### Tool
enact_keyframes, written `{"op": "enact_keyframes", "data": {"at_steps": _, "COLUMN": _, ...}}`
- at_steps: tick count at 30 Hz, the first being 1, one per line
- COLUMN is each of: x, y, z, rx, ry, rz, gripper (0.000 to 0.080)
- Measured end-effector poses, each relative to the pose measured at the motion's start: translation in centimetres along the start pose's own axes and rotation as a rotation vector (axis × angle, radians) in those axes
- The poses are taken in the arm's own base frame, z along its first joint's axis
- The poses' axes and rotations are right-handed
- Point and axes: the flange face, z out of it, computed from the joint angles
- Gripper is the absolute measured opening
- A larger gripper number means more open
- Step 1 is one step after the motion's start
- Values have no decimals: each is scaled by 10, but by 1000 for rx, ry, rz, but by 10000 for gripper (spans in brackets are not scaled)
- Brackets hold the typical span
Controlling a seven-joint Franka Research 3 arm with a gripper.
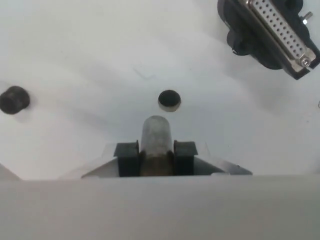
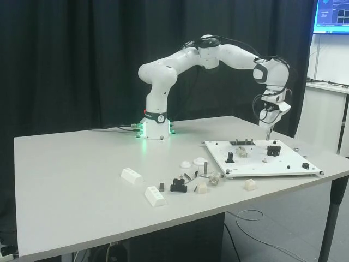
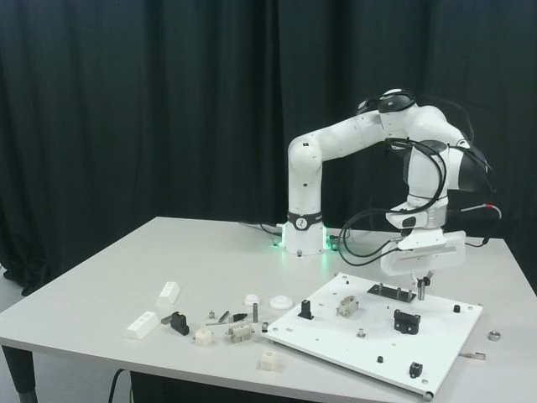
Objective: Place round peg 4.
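- The round peg point(image 1: 156, 142) is a short grey cylinder with a domed tip, upright between the black fingertips
- The gripper point(image 1: 156, 154) is clamped on it, hanging above the white board point(image 3: 336, 340)
- A dark round hole point(image 1: 169, 99) lies just past the peg tip
- A black connector block point(image 1: 270, 35) and a black knob point(image 1: 14, 99) sit off to either side

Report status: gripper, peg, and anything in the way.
Gripper shut on peg. Peg above board, near hole. Nothing in between.
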Motion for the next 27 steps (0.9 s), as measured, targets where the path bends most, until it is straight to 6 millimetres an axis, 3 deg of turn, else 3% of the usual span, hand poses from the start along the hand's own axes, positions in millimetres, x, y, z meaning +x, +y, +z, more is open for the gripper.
{"op": "enact_keyframes", "data": {"at_steps": 27, "x": -1, "y": -1, "z": -4, "rx": -9, "ry": 2, "rz": -7, "gripper": 143}}
